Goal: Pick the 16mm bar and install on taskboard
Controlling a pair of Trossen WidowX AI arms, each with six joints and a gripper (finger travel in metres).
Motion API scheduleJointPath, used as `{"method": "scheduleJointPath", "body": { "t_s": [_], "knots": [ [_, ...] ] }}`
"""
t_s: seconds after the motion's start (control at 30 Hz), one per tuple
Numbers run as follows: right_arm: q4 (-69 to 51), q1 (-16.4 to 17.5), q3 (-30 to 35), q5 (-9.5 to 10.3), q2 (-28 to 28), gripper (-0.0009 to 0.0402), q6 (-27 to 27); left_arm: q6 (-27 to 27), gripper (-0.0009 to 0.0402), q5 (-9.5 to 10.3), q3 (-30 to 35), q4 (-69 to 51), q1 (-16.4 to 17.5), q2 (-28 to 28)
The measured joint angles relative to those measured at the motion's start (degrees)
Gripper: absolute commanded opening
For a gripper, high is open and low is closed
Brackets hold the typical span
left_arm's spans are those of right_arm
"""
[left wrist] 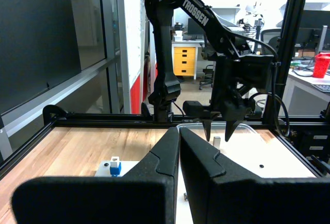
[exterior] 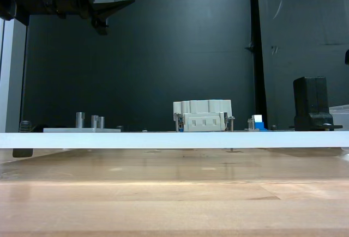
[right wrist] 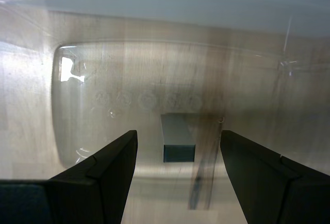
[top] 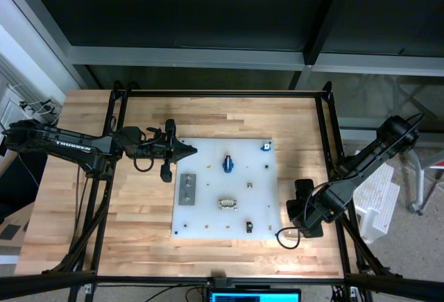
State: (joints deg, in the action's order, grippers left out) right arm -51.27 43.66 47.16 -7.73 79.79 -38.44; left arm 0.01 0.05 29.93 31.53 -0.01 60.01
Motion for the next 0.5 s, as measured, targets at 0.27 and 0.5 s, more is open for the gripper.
{"method": "scheduleJointPath", "body": {
  "t_s": [0.27,0.5],
  "knots": [
    [4.09,-0.04,-3.43,0.44,-0.74,0.0224,0.39,0.0,0.0,-0.02,0.02,0.0,0.0,-0.02],
    [4.46,-0.07,-4.31,0.35,-1.92,0.0208,1.31,0.0,0.0,0.0,0.02,0.0,0.0,-0.02]
  ]
}}
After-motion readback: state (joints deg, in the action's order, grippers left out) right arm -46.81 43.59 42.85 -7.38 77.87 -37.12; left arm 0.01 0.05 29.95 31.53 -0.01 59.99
